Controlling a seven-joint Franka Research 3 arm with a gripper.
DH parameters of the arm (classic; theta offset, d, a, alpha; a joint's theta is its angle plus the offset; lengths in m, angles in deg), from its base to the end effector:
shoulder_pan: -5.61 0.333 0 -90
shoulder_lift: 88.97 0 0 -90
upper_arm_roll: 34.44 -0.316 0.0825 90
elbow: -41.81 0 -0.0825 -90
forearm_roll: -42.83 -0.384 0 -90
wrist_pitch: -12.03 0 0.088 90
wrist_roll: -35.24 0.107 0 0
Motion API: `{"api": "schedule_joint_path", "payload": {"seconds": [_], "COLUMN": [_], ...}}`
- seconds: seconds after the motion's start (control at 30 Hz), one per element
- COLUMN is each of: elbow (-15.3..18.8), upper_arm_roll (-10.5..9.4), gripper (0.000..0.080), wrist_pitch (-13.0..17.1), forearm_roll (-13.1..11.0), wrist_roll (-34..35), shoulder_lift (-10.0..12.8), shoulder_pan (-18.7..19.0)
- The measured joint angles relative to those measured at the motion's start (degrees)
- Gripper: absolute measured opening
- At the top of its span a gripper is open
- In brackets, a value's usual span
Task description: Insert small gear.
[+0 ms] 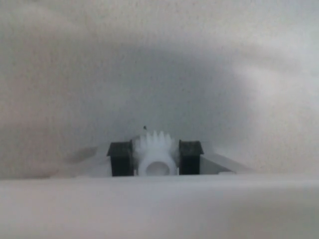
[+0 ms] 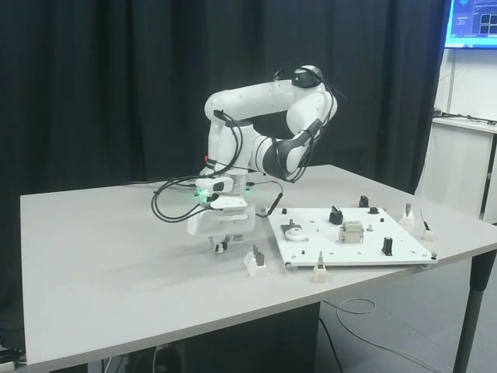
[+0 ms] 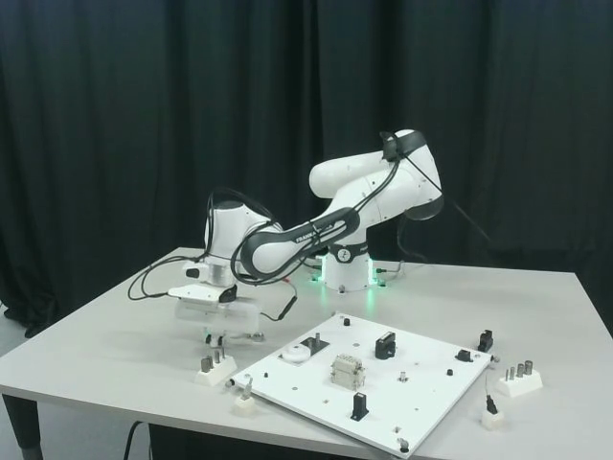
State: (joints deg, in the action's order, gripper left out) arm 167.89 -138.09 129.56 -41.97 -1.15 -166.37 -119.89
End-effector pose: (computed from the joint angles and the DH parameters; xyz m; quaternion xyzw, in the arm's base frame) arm 0.4848 -0.2046 0.1740 0.9574 -0.2764 0.0306 0.0773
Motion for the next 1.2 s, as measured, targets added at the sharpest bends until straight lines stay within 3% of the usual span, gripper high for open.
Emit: {"api": "schedule_joint_path", "payload": {"seconds": [1.2], "elbow": [-0.2], "upper_arm_roll": [1.94], "gripper": [0.0193], "wrist_pitch": [-0.6], "forearm_roll": [0.8], "wrist_roll": [0.0], "shoulder_lift": [1.0], "shoulder_pan": [1.1]}}
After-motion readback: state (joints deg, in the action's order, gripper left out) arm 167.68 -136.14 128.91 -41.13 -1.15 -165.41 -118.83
